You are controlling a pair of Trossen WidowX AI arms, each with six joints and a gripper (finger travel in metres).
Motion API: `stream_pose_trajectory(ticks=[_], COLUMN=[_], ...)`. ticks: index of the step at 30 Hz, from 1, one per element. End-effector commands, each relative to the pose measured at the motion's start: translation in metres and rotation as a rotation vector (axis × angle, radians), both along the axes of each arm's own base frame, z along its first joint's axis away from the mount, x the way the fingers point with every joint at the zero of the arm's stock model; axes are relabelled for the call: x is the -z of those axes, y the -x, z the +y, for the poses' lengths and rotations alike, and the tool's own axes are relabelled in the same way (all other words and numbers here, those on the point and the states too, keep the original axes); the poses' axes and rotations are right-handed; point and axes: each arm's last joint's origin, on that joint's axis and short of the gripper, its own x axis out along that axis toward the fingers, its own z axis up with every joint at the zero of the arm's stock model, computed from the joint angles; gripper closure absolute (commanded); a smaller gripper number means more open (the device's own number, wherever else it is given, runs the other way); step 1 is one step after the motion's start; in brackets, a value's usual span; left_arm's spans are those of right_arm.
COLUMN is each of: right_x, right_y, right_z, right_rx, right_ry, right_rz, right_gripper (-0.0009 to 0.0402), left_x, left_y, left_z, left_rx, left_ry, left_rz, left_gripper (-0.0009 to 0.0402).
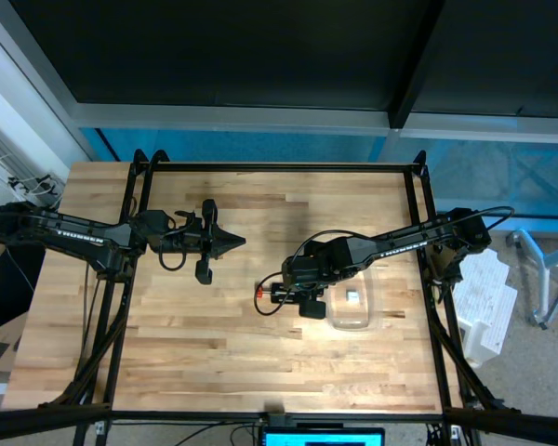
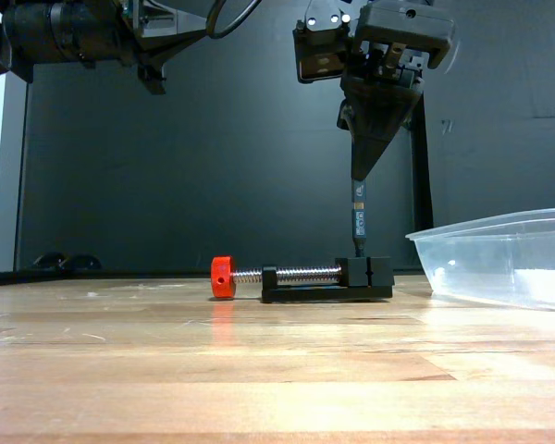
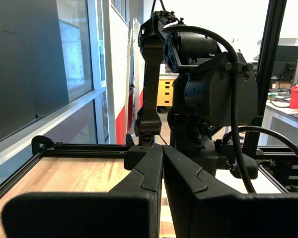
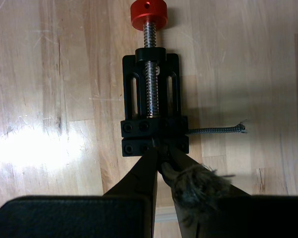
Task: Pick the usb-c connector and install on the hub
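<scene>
The hub (image 2: 326,280) is a small black block lying on the wooden table, with a red knob (image 2: 223,277) on its left end and a threaded screw along it. It also shows as the hub (image 4: 150,114) and the hub (image 1: 275,294). My right gripper (image 2: 356,178) hangs straight above the hub's right end block, shut on the usb-c connector (image 2: 358,222). The connector is a thin piece held upright, its lower end meeting the block. My right gripper (image 4: 161,151) has its tips right at that block's edge. My left gripper (image 1: 225,242) is shut and empty, hovering high over the table's left half.
A clear plastic tray (image 2: 499,264) stands just right of the hub; a small whitish piece (image 1: 352,295) lies in it. A grey braided cord (image 4: 216,130) sticks out sideways from the hub's block. A frayed grey tuft (image 4: 193,181) sits against the right gripper's finger.
</scene>
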Motion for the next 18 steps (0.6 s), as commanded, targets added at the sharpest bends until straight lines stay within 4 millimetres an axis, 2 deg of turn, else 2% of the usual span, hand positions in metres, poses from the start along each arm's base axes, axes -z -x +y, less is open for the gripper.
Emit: stream_pose_trajectory(ticks=[1,18], right_x=[0.001,0.017], right_y=[0.000,0.002], right_z=[0.000,-0.001], right_rx=[0.007,0.010], right_ry=[-0.002,-0.002], right_rz=[0.000,-0.002], right_gripper=[0.0393,0.0393], left_x=[0.000,0.000], left_y=[0.000,0.000], left_z=[0.000,0.000], left_rx=[0.000,0.000], left_ry=[0.000,0.000], left_rz=[0.000,0.000], left_gripper=[0.0393,0.0393])
